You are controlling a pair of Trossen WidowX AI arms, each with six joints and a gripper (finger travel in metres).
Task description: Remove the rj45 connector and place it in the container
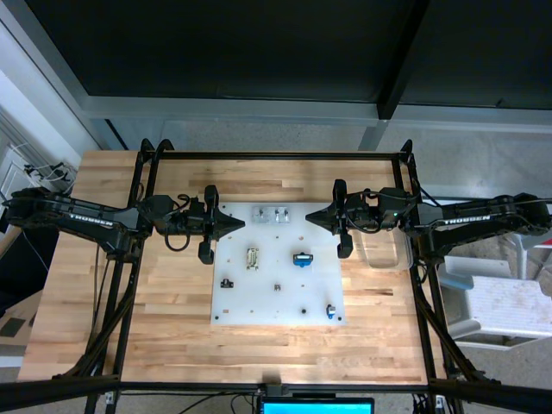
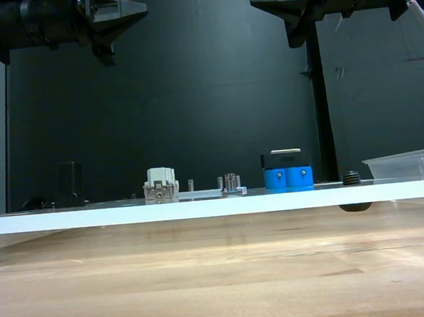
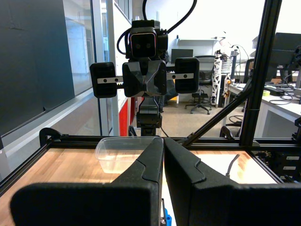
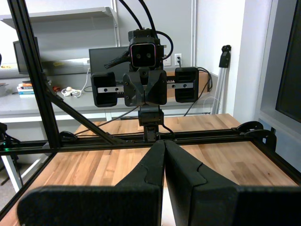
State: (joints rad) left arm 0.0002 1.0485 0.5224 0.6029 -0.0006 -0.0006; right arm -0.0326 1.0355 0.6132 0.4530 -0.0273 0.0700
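The rj45 connector (image 1: pixel 330 310) is a tiny pale plug sitting in its small blue socket piece at the near right corner of the white board (image 1: pixel 276 289); it is too small to make out more. The board is one flat, smooth rectangle lying mid-table on the pale wooden butcher-block table (image 1: pixel 103 302).

One larger blue block (image 1: pixel 302 258) and one beige oblong connector (image 1: pixel 252 260) stand nearer the board's middle.

The single container (image 1: pixel 384 246), a clear plastic bin with rounded corners, rests on the table just beside the board's right edge.

Two black arms reach inward, both held high above the board. The right gripper (image 1: pixel 312 216) hangs over the board's far right part, the left gripper (image 1: pixel 241 222) over its far left part. Each has its wedge-shaped fingers pressed together on nothing.
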